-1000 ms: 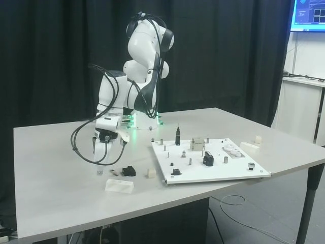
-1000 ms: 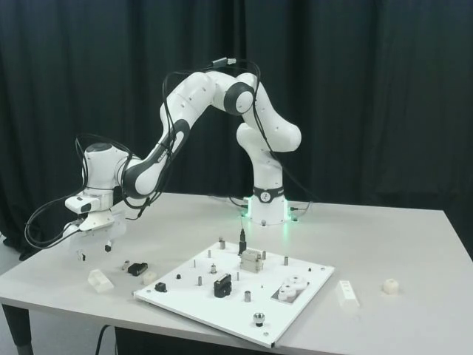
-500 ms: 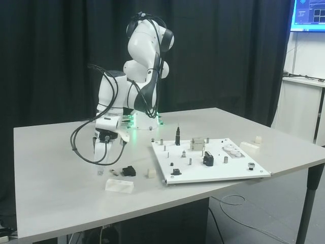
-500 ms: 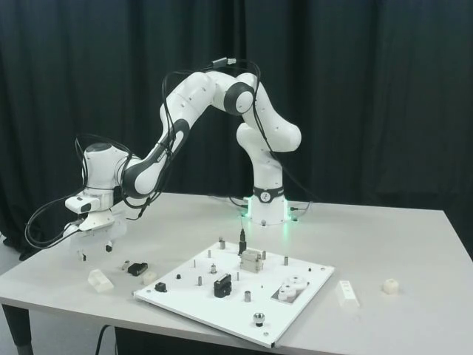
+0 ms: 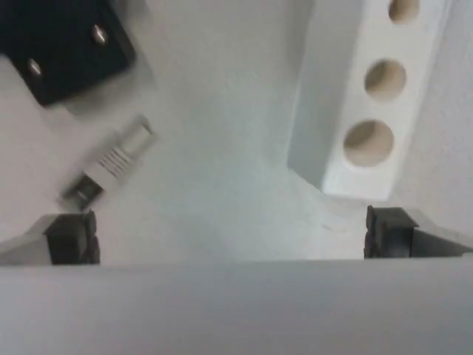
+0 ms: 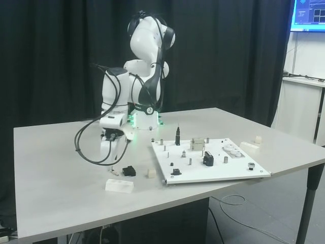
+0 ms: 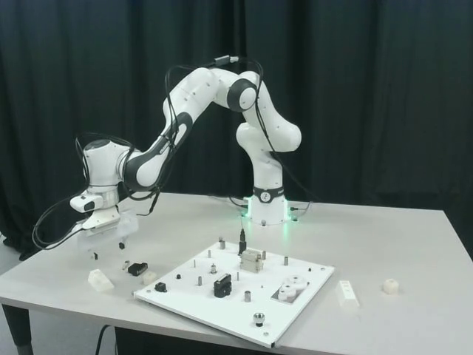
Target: Remove square peg 2.
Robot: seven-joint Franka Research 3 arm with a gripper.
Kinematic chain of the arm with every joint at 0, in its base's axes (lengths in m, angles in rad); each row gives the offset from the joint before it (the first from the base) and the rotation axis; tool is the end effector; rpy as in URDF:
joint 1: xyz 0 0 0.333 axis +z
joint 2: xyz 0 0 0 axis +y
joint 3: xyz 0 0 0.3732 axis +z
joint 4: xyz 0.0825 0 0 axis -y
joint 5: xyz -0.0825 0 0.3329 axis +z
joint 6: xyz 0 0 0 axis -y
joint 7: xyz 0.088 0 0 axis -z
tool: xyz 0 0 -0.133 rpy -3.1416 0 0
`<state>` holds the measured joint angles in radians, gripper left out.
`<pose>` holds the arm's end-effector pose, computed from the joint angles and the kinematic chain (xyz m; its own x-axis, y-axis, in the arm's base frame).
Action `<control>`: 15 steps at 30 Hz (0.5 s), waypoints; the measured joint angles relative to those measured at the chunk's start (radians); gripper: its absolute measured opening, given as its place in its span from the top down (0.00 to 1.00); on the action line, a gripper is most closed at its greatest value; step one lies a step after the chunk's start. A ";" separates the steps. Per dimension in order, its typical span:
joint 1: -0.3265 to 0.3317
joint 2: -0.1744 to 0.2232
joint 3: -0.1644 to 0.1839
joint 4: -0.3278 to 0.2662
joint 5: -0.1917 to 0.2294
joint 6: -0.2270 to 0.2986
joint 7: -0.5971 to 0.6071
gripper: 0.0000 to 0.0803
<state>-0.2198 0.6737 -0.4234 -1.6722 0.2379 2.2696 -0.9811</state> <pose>0.5712 -0.3575 0.2894 0.9634 0.2591 -0.0687 0.2621 -0.9642 0.0402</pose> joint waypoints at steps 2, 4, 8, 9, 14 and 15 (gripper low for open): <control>0.008 -0.010 0.000 -0.001 0.001 -0.023 0.033 0.00; 0.017 -0.021 0.000 -0.003 0.001 -0.045 0.073 0.00; 0.039 -0.042 0.000 -0.007 0.002 -0.087 0.143 0.00; 0.045 -0.046 0.000 -0.007 0.003 -0.098 0.159 0.00; 0.080 -0.068 0.000 -0.018 0.008 -0.137 0.251 0.00; 0.088 -0.072 0.000 -0.022 0.009 -0.141 0.272 0.00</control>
<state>-0.1319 0.6021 -0.4239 -1.6939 0.2466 2.1283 -0.7095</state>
